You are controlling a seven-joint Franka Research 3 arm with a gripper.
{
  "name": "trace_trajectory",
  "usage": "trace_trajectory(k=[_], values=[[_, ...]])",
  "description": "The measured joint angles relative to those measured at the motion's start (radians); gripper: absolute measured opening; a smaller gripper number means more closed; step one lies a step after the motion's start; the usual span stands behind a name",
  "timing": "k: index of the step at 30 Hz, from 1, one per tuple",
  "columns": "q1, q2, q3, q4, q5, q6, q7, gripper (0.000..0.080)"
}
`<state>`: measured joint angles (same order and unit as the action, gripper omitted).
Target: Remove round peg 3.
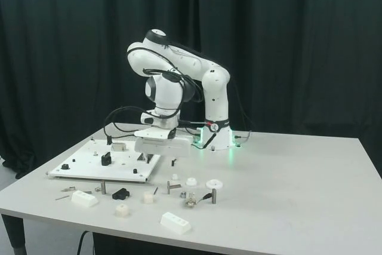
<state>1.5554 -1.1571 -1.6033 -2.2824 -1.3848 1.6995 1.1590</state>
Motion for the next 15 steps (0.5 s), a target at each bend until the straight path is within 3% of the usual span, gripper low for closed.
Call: trace_trajectory(k=[6, 15], values=[[-0.049, 0.0, 0.013, 0.0, -0.002, -0.06, -0.04, 0.08], [-0.153, 0.0, 0.019, 0.0, -0.009, -0.109, -0.134, 0.08]])
